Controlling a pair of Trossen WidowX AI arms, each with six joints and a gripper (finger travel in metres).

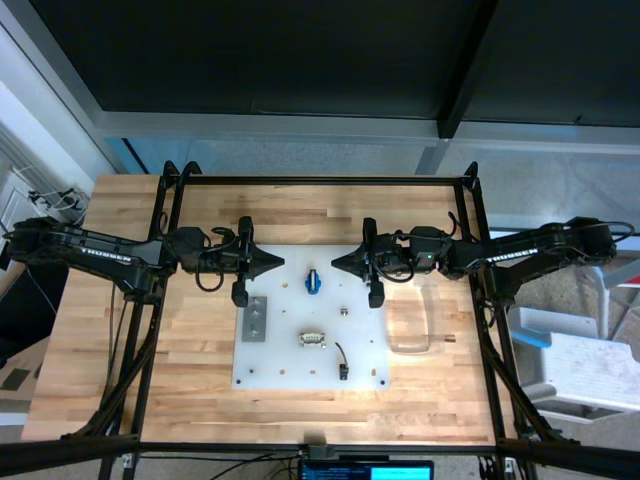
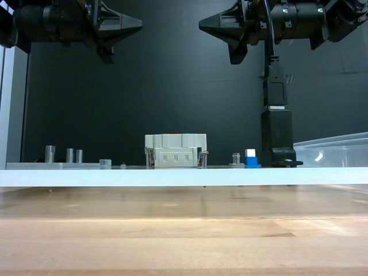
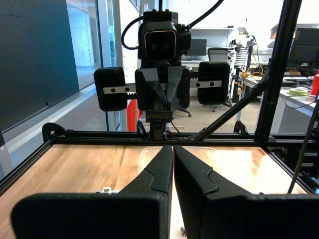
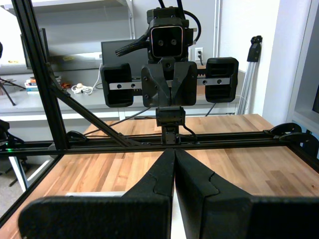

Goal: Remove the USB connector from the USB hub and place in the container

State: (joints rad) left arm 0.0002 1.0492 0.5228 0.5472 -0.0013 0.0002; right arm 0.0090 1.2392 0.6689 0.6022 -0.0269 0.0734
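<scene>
Found the left gripper parked high above the far-left part of the white board, with fingers pressed together and holding nothing. Found the right gripper facing it tip to tip from the other side, apart from it, at the same height, likewise pinched closed on nothing. Spotted the USB connector plugged into the USB hub close to the board's near edge, right of centre, with its thin black wire tail curving toward the far side. From the low view, saw it standing upright on top of the hub, far below both grippers. Located the container on the wooden table just beside the board's right edge. Noted a blue connector on the board below the gap between the two gripper tips, a grey plate with holes toward the left, and a silver-beige connector mid-board.
</scene>
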